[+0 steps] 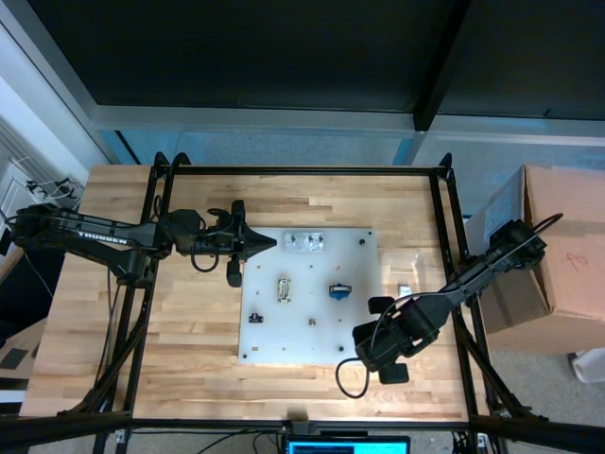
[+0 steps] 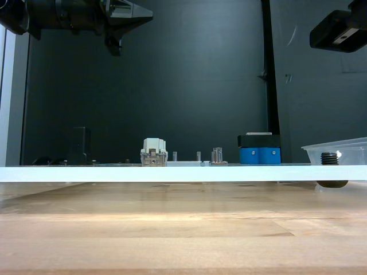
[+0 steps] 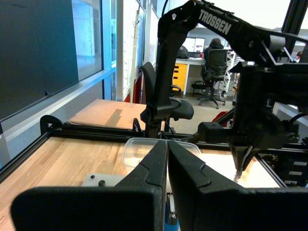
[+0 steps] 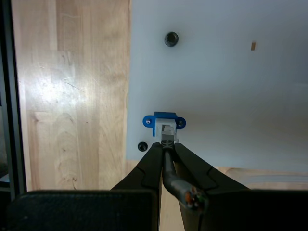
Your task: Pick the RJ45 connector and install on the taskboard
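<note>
Spanning the high view, a pale wooden table (image 1: 189,331) sits inside a black metal frame (image 1: 302,171), with grey-blue floor and a dark wall beyond. The left wrist view looks out on an office with windows and desk chairs. A cardboard box (image 1: 558,255) stands past the table's right edge. A white task board (image 1: 302,331) lies mid-table. White letters on the left arm (image 1: 99,236) read TROSSEN. The left gripper (image 1: 265,243) hangs over the board's left edge, fingers pressed together on nothing. The right gripper (image 4: 165,147) hangs above the board's near right corner, pinching a cable (image 4: 168,168). The RJ45 connector (image 4: 167,131) on the cable's end is held clear of the board, lined up with a blue socket (image 4: 155,120).
</note>
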